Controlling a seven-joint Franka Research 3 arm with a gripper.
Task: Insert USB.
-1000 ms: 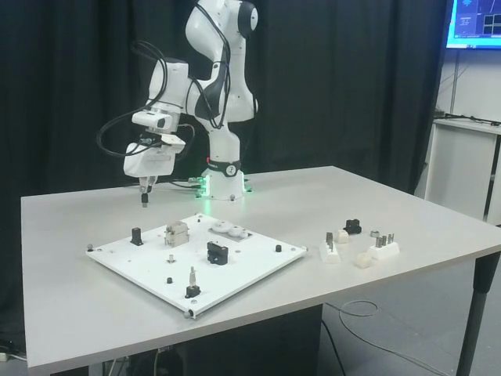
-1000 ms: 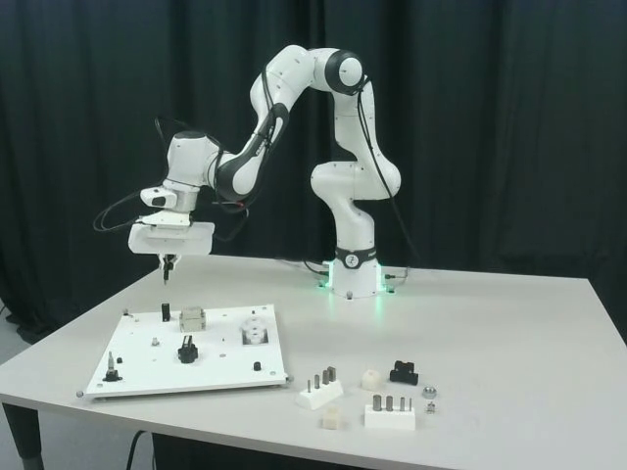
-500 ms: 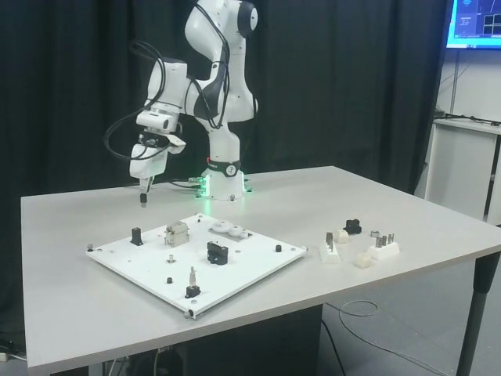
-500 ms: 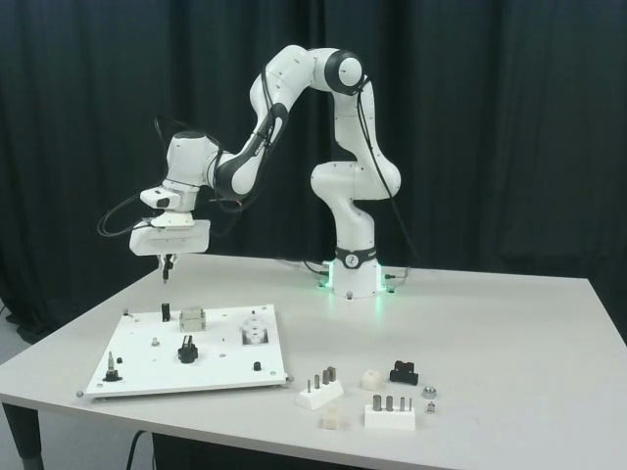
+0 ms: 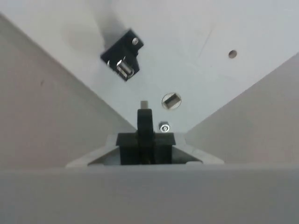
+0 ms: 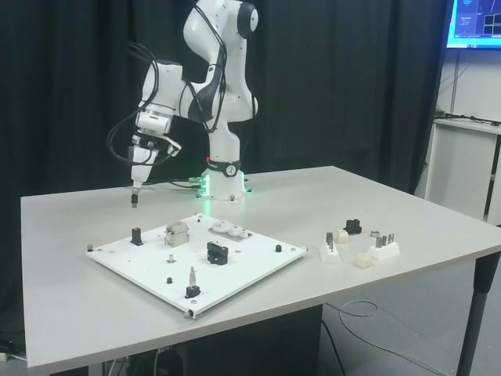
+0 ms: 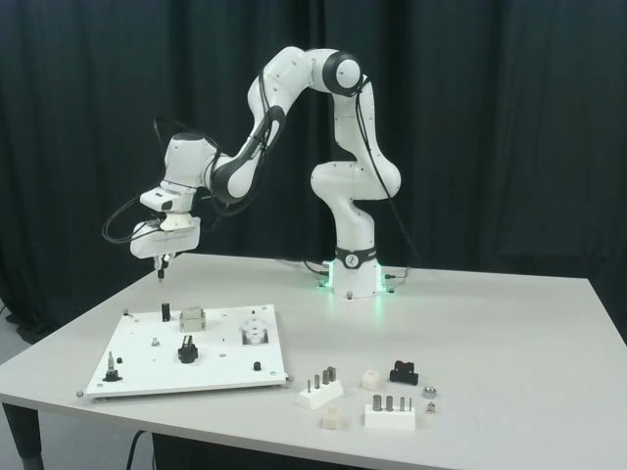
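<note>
the gripper (image 6: 135, 186) hangs in the air beyond the far corner of the white board (image 6: 235, 266), its fingers closed on a black usb plug (image 5: 144, 122) that points straight down, metal tip bare. the black usb socket block (image 5: 122, 54) sits on the board near that corner, well below the plug and apart from it. a round recessed slot (image 5: 171, 101) lies beside the corner screw (image 5: 164, 127).
</note>
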